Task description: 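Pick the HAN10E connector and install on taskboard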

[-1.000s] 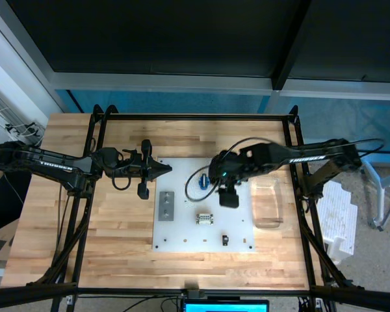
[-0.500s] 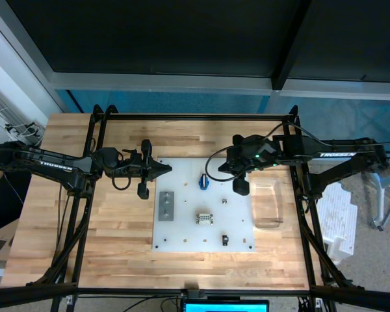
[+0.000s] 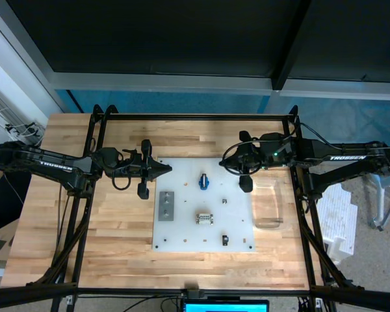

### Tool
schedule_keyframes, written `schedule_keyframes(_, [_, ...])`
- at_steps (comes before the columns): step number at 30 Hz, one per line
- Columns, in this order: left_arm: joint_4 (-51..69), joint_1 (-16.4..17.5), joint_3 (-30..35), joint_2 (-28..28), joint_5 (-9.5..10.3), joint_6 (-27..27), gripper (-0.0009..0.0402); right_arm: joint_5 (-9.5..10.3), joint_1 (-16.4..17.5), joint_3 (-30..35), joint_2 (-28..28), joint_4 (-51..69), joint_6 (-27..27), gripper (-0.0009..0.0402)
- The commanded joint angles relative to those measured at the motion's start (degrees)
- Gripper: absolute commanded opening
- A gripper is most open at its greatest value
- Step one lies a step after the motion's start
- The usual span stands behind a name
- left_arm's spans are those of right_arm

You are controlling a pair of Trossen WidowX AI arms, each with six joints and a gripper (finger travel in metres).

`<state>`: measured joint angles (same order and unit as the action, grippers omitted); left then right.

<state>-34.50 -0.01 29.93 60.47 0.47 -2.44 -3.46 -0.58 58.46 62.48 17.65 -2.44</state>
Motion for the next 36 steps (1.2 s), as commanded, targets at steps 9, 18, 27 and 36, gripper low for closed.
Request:
schedule_keyframes(9, [0.00, 0.00, 0.02, 0.02, -0.02, -0.02, 0.0001, 0.09, -0.20, -12.66, -5.88, -21.55, -0.02, 0.0000])
schedule_keyframes(18, [0.00, 0.00, 0.02, 0.02, -0.02, -0.02, 0.0001, 0.11, -0.44, -21.27, -11.34, -28.44, -0.76, 0.0000])
schedule_keyframes(27, [0.00, 0.00, 0.02, 0.00, -0.02, -0.02, 0.0001, 0.72, -0.37, -24.72, -11.87, -33.46, -2.21, 0.0000])
schedule_keyframes(36, [0.00, 0.00, 0.02, 0.02, 0.00, -0.02, 0.0001, 1.75, -0.15, -25.49, -11.32, -36.72, -2.03, 0.0000])
